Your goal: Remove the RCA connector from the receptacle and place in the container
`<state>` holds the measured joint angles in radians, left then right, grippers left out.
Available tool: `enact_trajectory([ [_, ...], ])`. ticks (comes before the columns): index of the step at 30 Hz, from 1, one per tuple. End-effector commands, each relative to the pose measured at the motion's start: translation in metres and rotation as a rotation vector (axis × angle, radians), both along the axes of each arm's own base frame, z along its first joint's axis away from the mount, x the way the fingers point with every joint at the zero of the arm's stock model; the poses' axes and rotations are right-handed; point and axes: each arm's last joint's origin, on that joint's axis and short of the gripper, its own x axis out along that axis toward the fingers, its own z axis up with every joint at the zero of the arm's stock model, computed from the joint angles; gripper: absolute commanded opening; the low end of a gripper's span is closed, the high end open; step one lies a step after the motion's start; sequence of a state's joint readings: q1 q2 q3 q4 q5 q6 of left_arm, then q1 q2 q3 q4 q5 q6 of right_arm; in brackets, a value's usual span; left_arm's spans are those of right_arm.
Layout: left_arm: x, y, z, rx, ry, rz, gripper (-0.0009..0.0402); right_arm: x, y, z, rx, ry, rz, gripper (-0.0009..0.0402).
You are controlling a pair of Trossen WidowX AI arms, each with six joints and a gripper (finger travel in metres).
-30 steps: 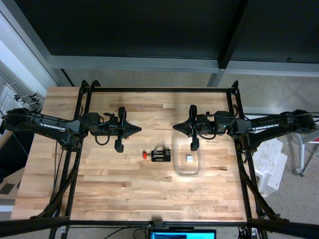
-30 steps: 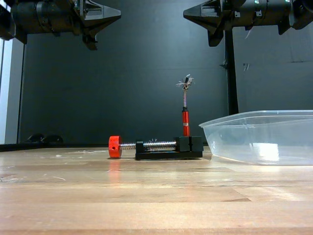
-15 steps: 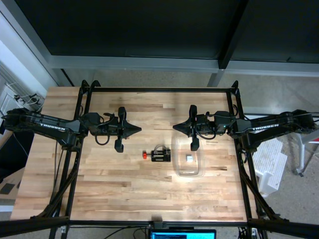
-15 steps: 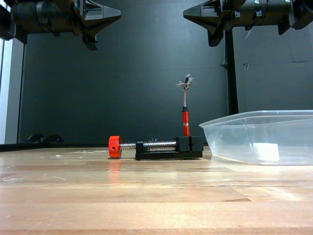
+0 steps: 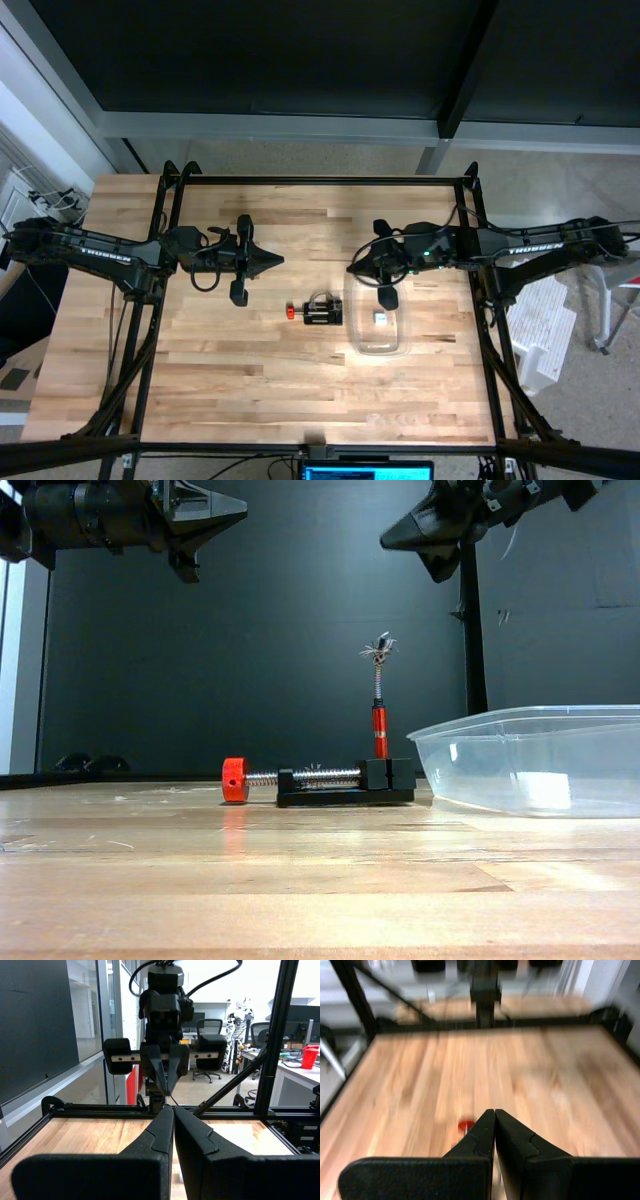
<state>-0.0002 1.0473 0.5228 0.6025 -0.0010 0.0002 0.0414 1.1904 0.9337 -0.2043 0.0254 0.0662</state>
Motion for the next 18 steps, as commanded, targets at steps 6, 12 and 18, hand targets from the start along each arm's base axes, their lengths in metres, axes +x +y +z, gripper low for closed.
enact_trajectory([
  [6,0.0,0.0,0.0,0.0,0.0,0.0,0.0,0.022,0.018,0.001,-0.027,0.265,0.054,0.0],
  [12,0.0,0.0,0.0,0.0,0.0,0.0,0.0,0.036,0.028,-0.008,-0.077,0.431,0.037,0.0019],
  [18,0.0,0.0,0.0,0.0,0.0,0.0,0.0,0.054,0.035,-0.018,-0.091,0.534,0.02,0.0099],
])
